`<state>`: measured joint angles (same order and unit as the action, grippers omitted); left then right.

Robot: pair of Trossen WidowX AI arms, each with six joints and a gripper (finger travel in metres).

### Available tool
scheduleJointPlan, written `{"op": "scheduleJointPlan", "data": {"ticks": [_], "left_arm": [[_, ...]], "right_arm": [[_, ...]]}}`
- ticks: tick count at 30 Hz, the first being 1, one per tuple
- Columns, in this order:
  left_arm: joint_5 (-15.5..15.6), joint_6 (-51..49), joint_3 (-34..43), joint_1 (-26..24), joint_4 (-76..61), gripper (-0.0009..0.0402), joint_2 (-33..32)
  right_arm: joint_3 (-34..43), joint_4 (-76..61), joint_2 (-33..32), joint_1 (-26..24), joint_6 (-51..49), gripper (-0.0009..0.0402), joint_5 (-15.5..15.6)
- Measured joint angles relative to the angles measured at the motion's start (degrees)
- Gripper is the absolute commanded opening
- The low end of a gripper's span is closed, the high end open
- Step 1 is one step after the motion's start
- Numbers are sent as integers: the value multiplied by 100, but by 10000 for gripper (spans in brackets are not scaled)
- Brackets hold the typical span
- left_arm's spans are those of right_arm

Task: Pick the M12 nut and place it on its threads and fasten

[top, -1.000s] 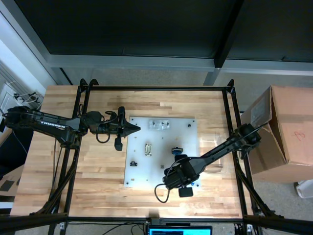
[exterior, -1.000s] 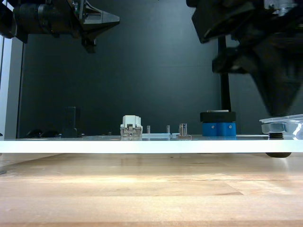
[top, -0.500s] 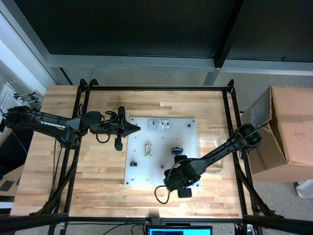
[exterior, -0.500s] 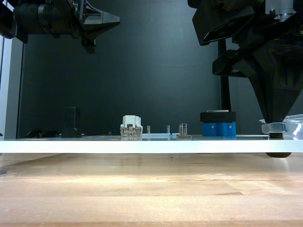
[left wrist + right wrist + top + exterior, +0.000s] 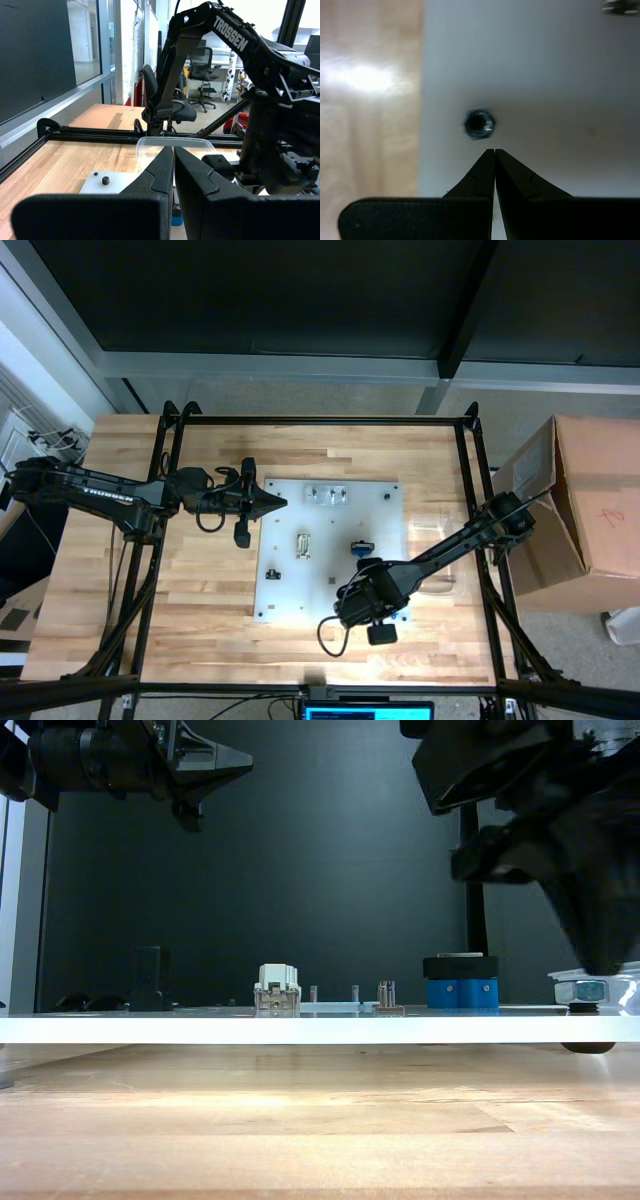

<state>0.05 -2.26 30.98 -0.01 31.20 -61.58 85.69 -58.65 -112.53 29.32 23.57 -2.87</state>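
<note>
Small silver M12 nut (image 5: 580,990) sits on its short black ribbed stud (image 5: 580,1008) at near right edge of white task board (image 5: 285,540), sliver of ribs showing beneath. Right arm's black tool (image 5: 494,150) hangs above, fingers pressed together, gripping nothing. Nut lies free just ahead of fingertips, bore facing tool. Left arm's tool (image 5: 173,150), likewise closed and empty, hovers well apart over board's far left edge above wooden worktop (image 5: 200,580). Right arm judged nearer for fastening.
</note>
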Motion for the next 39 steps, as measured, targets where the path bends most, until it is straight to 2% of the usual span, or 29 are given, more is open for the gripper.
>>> {"op": "scheduleJointPlan", "data": {"ticks": [2,4,13,15,16,19,20,22,24,25,28,31,34,39], "left_arm": [[0,2,2,0,-2,0,0],[-2,2,0,0,-2,0,0],[0,0,2,0,0,0,-2],[0,2,2,0,0,0,0],[0,2,2,0,0,0,0],[0,2,2,0,0,0,-2],[-2,2,2,0,-2,0,0],[0,0,2,0,0,0,-2],[0,2,2,0,0,0,-2],[0,2,2,0,-2,0,0],[0,0,0,0,0,0,-2],[0,0,2,0,-2,0,0],[0,2,2,0,0,0,-2],[0,0,0,0,0,0,0]], "right_arm": [[0,2,2,9,160,0,-330],[0,35,0,9,208,0,-514],[0,186,-35,22,116,0,-466],[-2,258,-35,24,48,0,-227],[-4,284,-35,24,-20,0,-13],[-11,380,-35,20,-415,0,1029],[-15,369,-35,28,-529,0,1287],[-15,293,-35,42,-588,0,1469],[-15,223,-35,37,-588,0,1390],[-15,214,-33,28,-557,0,1182],[-15,149,-24,31,-284,0,308],[-15,129,-11,33,-245,0,-144],[-15,131,-11,37,-229,0,-350],[-26,269,-94,33,-227,0,-361]]}}
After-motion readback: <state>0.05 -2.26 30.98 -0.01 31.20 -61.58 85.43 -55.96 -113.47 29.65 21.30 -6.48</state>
